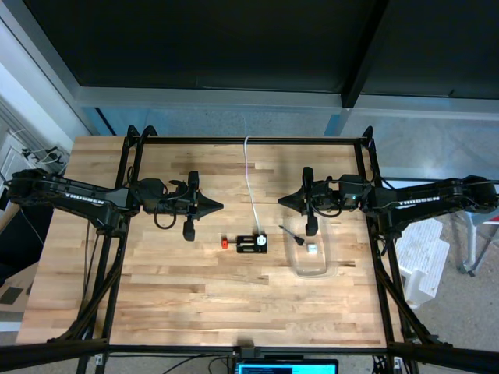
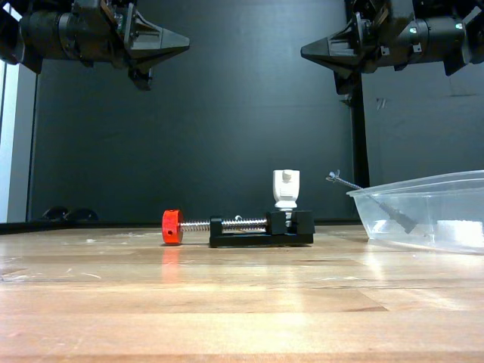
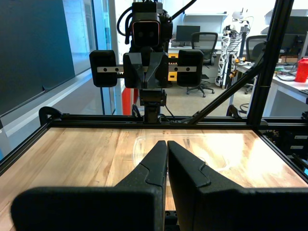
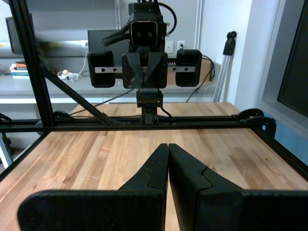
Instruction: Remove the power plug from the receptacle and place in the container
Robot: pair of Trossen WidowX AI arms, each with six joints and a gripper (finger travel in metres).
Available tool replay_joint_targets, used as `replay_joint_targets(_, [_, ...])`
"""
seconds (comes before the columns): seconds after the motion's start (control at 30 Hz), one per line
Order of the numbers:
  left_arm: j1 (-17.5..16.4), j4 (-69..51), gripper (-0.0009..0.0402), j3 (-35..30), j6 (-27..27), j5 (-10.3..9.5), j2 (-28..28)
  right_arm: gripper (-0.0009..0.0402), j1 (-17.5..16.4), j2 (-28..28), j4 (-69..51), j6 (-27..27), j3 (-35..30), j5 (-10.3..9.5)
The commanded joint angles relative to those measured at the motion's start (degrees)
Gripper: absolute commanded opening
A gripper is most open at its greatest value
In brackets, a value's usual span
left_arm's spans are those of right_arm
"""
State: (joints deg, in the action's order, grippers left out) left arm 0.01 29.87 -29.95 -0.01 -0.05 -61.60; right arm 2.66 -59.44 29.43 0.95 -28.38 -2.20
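The power plug (image 1: 293,234) (image 2: 404,220) lies in the container (image 1: 321,265) (image 2: 454,190), a clear tub right of the centre. Its thick black end is inside and its thin stem pokes out over the left rim. The white receptacle (image 1: 262,241) (image 2: 286,188) stands upright in a black mini vise (image 1: 248,244) (image 2: 261,229), with nothing plugged into its top. Its white cord (image 1: 251,183) runs to the far edge. My left gripper (image 1: 221,206) (image 2: 187,39) (image 3: 167,142) hovers high to the left of the vise, shut and empty. My right gripper (image 1: 281,202) (image 2: 302,51) (image 4: 168,145) hovers high beyond the tub, also shut and empty.
The vise has a red knob (image 1: 224,243) (image 2: 172,227) on its left end. A small white cube (image 1: 312,248) lies in the tub. A black frame (image 1: 249,141) runs around the wooden table (image 1: 171,296). The two grippers point at each other, a short gap apart.
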Motion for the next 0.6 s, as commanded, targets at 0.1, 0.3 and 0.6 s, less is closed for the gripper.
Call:
replay_joint_targets(0.1, [0.0, 0.0, 0.0, 0.0, 0.0, 0.0, 0.0, 0.0, 0.0, 0.0, 2.4, 0.3, 1.1, 0.02])
replay_joint_targets(0.3, [0.0, 0.0, 0.0, 0.0, 0.0, 0.02, 0.0, 0.0, 0.0, 0.0, 2.6, 0.3, 1.2, -0.44])
replay_joint_targets(0.6, [0.0, 0.0, 0.0, 0.0, 0.0, 0.0, 0.0, 0.0, 0.0, 0.0, 2.9, 0.1, 1.3, -0.42])
